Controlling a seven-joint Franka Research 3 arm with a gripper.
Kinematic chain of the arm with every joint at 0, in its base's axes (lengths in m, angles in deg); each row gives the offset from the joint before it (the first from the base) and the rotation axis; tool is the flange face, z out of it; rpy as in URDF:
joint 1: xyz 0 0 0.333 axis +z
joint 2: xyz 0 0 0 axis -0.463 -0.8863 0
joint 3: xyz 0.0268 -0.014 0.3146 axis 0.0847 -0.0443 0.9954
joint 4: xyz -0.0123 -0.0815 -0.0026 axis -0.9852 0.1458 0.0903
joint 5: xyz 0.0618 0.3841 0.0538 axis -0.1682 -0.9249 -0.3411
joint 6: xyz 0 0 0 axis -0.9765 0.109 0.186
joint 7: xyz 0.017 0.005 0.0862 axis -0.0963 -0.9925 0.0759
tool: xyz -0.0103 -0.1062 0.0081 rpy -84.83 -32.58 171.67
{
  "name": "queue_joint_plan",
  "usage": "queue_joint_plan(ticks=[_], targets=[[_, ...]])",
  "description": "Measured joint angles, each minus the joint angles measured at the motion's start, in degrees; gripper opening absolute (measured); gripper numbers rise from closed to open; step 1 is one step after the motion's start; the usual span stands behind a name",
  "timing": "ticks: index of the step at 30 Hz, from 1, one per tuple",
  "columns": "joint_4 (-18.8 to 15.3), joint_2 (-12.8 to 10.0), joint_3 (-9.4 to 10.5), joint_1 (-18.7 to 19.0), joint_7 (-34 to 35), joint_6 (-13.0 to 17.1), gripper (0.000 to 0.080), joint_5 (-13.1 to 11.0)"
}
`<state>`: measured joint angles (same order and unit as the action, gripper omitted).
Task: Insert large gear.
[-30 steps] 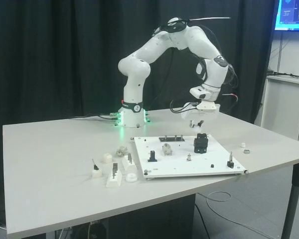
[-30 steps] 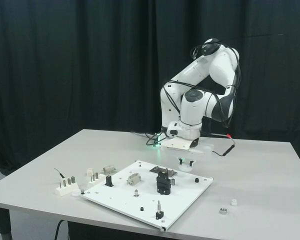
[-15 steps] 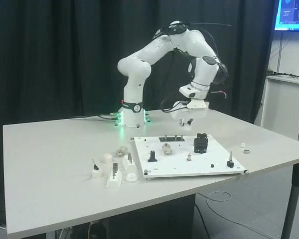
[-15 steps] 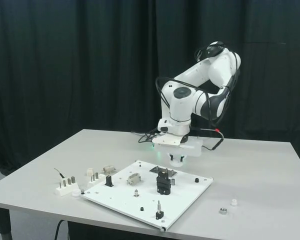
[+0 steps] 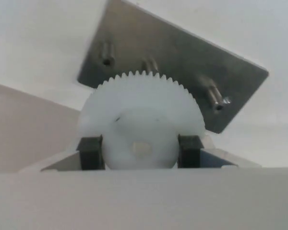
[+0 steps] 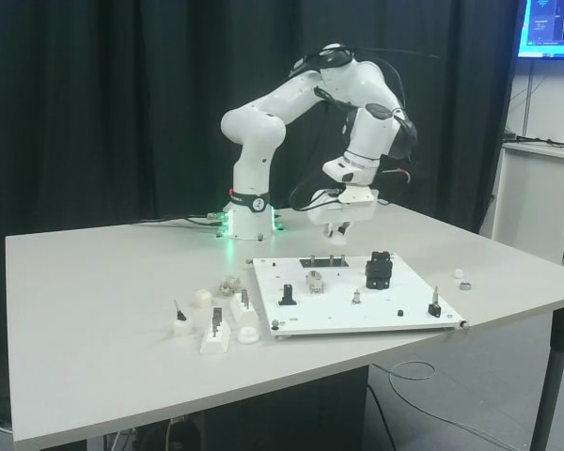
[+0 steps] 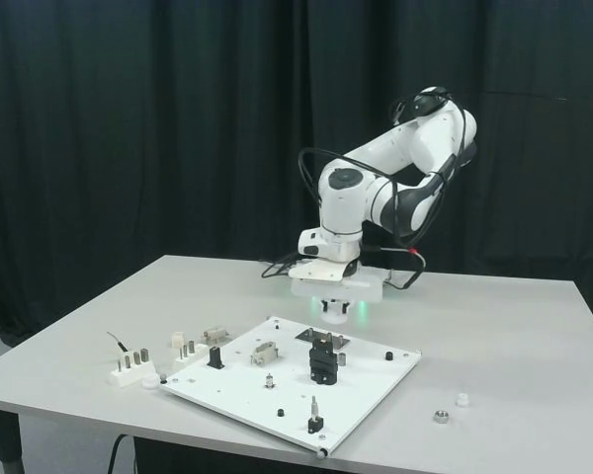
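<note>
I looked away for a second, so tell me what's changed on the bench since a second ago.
The gripper, shut on the large white gear, carried it from beside the black block to above the grey peg plate at the back of the white board. The loose parts on the table stayed put.

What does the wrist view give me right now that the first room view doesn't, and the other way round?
Only the wrist view shows the toothed white plastic large gear clamped between the black fingertip pads, with the grey metal plate and its upright pegs below.

Only the first room view shows the whole white arm, the white square assembly board and the loose white parts beside it on the grey table.

Both show the gripper above the board's far edge.
</note>
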<state>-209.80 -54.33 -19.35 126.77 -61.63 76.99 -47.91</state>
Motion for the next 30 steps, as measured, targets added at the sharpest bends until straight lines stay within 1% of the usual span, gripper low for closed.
queue_joint_plan(ticks=[5,12,19,30], targets=[[-1.77,-0.77,-0.67,0.05,-3.99,0.02,0.0332,-1.32],[-4.27,-2.09,-1.23,-0.05,-8.03,0.06,0.0332,-3.91],[-6.01,-3.8,-1.24,-0.75,-11.95,0.01,0.0332,-6.75],[-7.34,-6.09,-0.54,-2.48,-17.55,-0.66,0.0331,-10.84]])
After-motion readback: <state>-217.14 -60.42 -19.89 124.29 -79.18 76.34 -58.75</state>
